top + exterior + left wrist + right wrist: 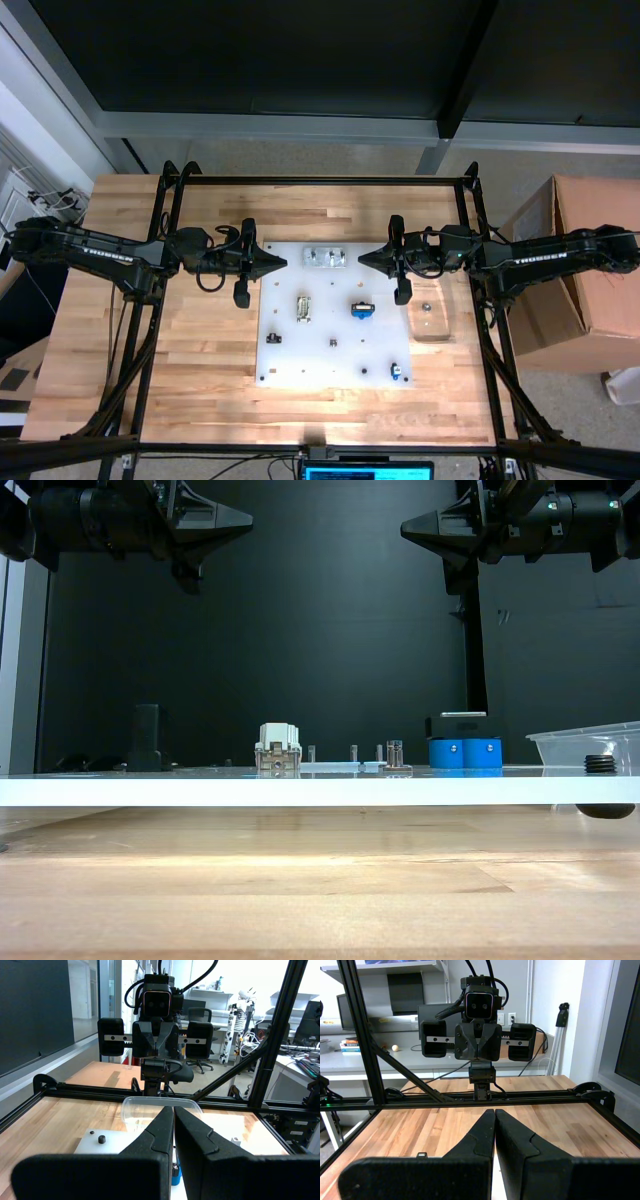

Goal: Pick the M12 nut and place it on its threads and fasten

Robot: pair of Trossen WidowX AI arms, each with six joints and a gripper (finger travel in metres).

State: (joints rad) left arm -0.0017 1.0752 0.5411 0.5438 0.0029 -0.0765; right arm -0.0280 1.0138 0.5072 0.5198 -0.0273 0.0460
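Left claw: the black left claw (283, 262) hangs high in the air over the far left edge of the flat white board (300, 360). Its two fingers are pressed together, with nothing between them.
Right claw: the black right claw (362, 260) hangs high over the far right part of the board, pointing at the left claw. Its fingers are pressed together too, and it holds nothing.
Nut: the small silver nut (426, 307) lies loose in the clear plastic tray (443, 322). It is well apart from both claws.
Tray: it sits on the light wooden table (200, 350), just beside the right edge of the board.
Stud: the short black ribbed stud (600, 764) stands on the board near its near right edge. Its ribs show, and there is no nut on it.
Other things: two blue blocks (465, 752) stand on the board, and a brown cardboard box (590, 260) sits beside the table on the right.
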